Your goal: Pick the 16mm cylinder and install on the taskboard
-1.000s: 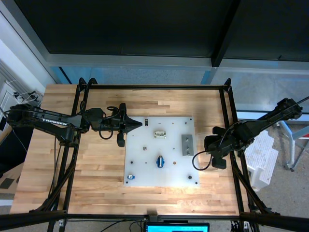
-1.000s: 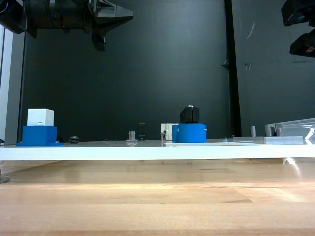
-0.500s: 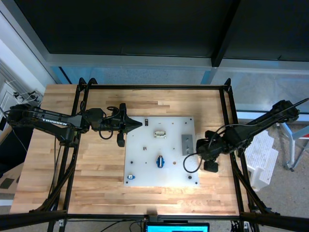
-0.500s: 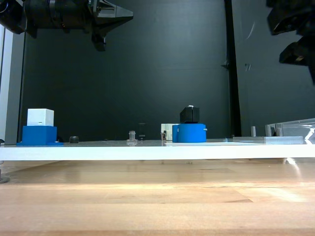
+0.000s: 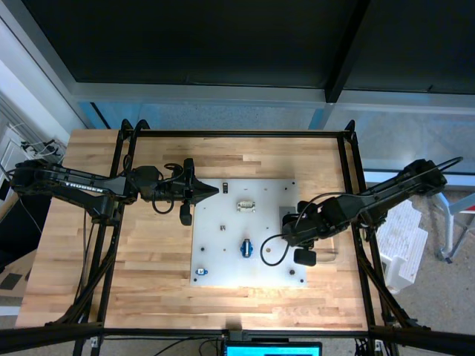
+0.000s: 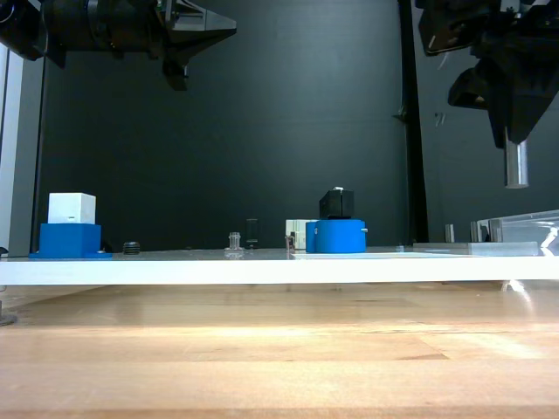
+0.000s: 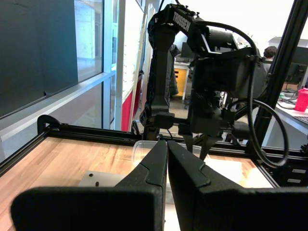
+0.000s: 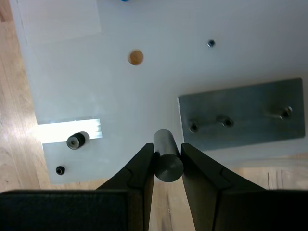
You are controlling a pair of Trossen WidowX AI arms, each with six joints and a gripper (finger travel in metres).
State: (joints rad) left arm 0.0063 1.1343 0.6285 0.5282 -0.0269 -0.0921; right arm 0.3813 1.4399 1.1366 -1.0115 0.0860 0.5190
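**High view.** The taskboard point(image 5: 223, 256) lies mid-worktop, nearer the right edge. The right pincer point(image 5: 289, 231) hangs over the board's right side, partly covering the grey block point(image 5: 286, 211). The left pincer point(image 5: 215, 190) hovers at the board's far-left corner, away from the work. I judge it idle, so it does not block the other arm's reach.

**Low view.** The 16mm cylinder point(image 6: 516, 166) hangs upright below the right pincer's fingers, well above the board. That height lets it pass over the blue fitting point(image 6: 339, 236) and the other raised parts. The left pincer is high up on the left side.

**Left wrist view.** The left pincer's fingers are pressed together with nothing between them. The right arm point(image 7: 211, 91) shows across the worktop.

**Right wrist view.** The right pincer is clenched on the cylinder. One finger sits on each side of the barrel, and its end face points at the camera. The grip is on the upper end, so the lower end is free to enter a seat. Below it lies white board, just beside the grey block. A round hole point(image 8: 135, 57) showing wood is near but not under the peg. I judge that hole to be the likely seat.

**Status.** The pick is done and the insertion is not yet done. The next move needs a sideways alignment over the hole, then a straight descent. A tilted peg could catch on the rim.
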